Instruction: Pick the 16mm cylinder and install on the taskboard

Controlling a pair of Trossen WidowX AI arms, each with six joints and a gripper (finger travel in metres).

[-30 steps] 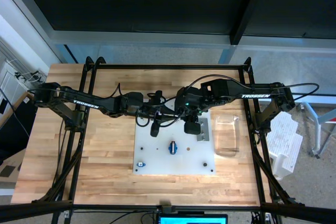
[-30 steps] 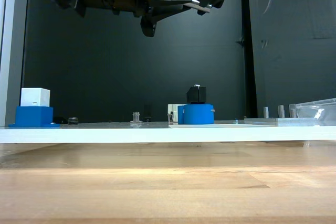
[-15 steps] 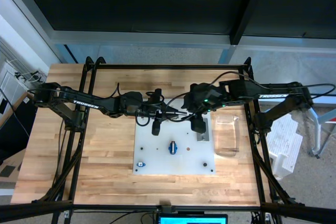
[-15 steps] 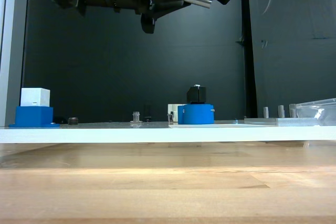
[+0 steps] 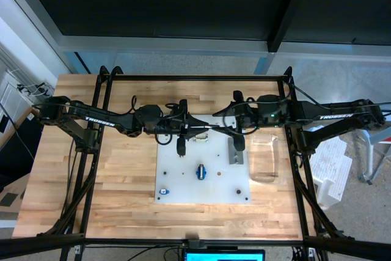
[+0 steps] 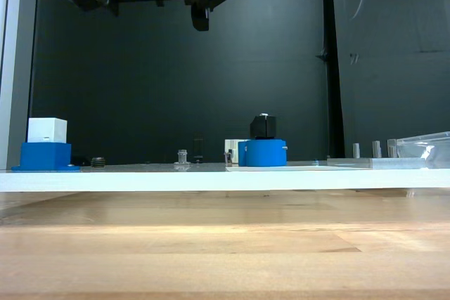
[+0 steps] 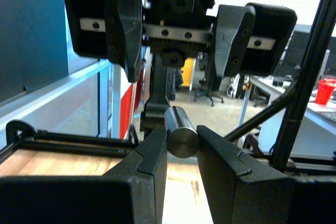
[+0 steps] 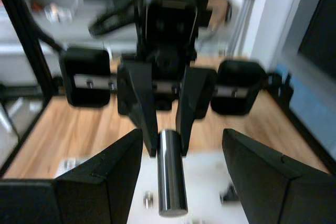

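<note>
The 16mm cylinder (image 7: 182, 139) lies level, high above the taskboard's (image 5: 183, 181) far edge, pinched at one end between the left gripper's (image 7: 181, 145) fingers, its free end reaching between the right gripper's (image 8: 181, 137) widely spread fingers, touching neither.

Low view: the top edge cuts off both arms. The left end effector (image 7: 182, 142), above the taskboard (image 5: 211, 195), hides the flanks of the 16mm cylinder (image 7: 181, 131) where its 2 fingers clamp it. The right end effector (image 8: 182, 142) faces it with jaws apart; its view's background is blurred.
</note>
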